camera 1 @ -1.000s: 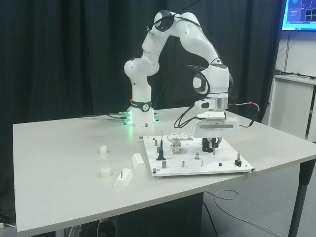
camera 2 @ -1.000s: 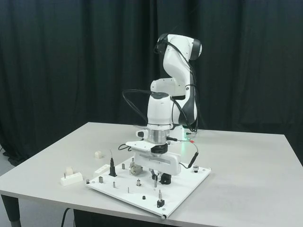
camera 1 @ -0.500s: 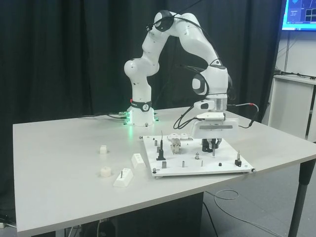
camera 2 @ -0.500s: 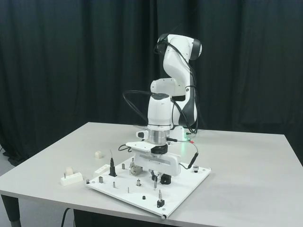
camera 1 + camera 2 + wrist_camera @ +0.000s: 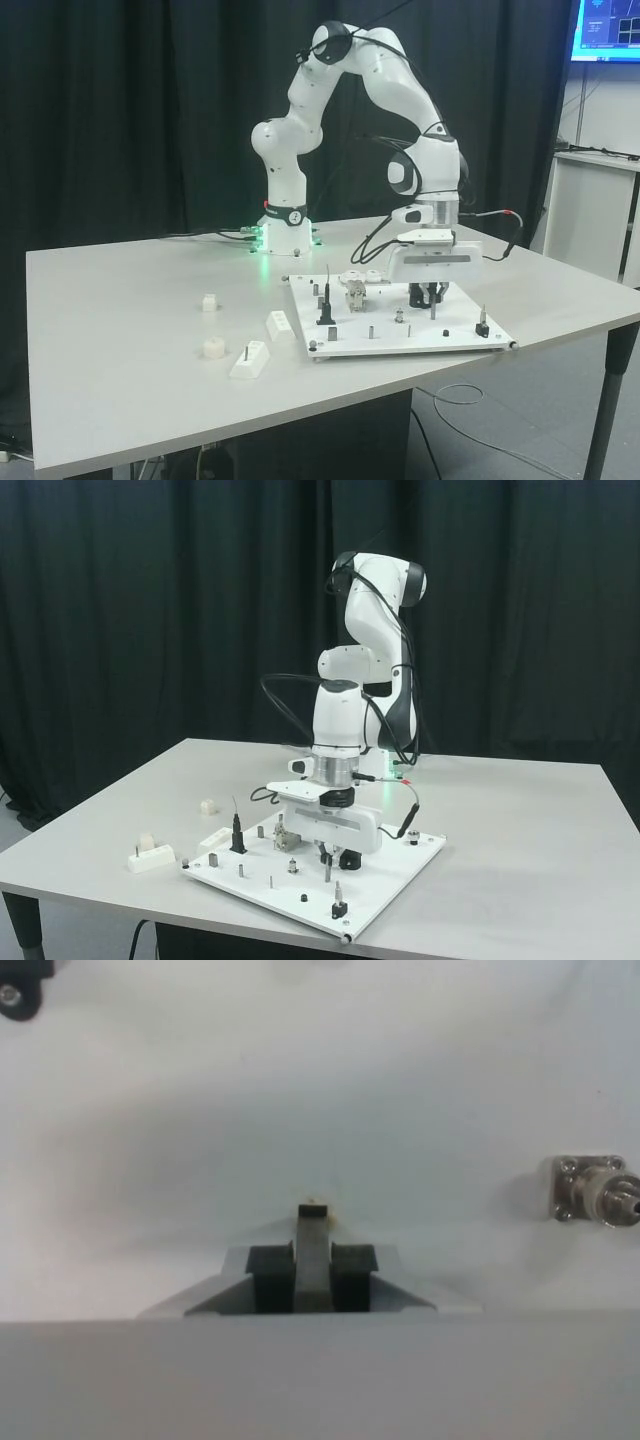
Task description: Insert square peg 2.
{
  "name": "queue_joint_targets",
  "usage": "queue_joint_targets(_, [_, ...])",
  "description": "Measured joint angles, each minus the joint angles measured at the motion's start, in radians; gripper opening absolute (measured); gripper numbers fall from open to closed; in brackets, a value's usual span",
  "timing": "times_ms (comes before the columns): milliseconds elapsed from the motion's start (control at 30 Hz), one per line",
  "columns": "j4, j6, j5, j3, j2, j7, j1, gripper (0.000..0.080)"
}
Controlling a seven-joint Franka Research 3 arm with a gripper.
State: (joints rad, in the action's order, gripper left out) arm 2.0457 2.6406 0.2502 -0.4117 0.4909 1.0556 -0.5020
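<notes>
My gripper [image 5: 313, 1278] is shut on a slim grey square peg [image 5: 313, 1250], held upright between the two black fingers [image 5: 270, 1278]. The peg's lower end points at the white board [image 5: 200, 1140]; whether it touches the board cannot be told. In the first room view the gripper [image 5: 426, 295] hangs low over the right middle of the white board [image 5: 440, 340], and the peg [image 5: 432, 306] sticks out below it. The second room view shows the gripper [image 5: 331, 858] and peg [image 5: 326, 868] over the board [image 5: 390, 880].
A metal connector [image 5: 595, 1192] is bolted on the board near the peg. Also on the board stand a black holder with a thin pin [image 5: 326, 305], short grey posts [image 5: 370, 331] and a small black part [image 5: 482, 328]. White blocks [image 5: 250, 358] lie on the grey table [image 5: 120, 300] left of the board.
The gripper has risen slightly with the peg still held in it. Nothing else on the board or table has moved.
</notes>
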Motion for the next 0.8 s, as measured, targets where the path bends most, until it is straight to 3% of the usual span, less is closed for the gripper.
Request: queue_joint_targets(800, [0.005,0.033,0.0,0.004,0.013,0.015,0.001,0.0074])
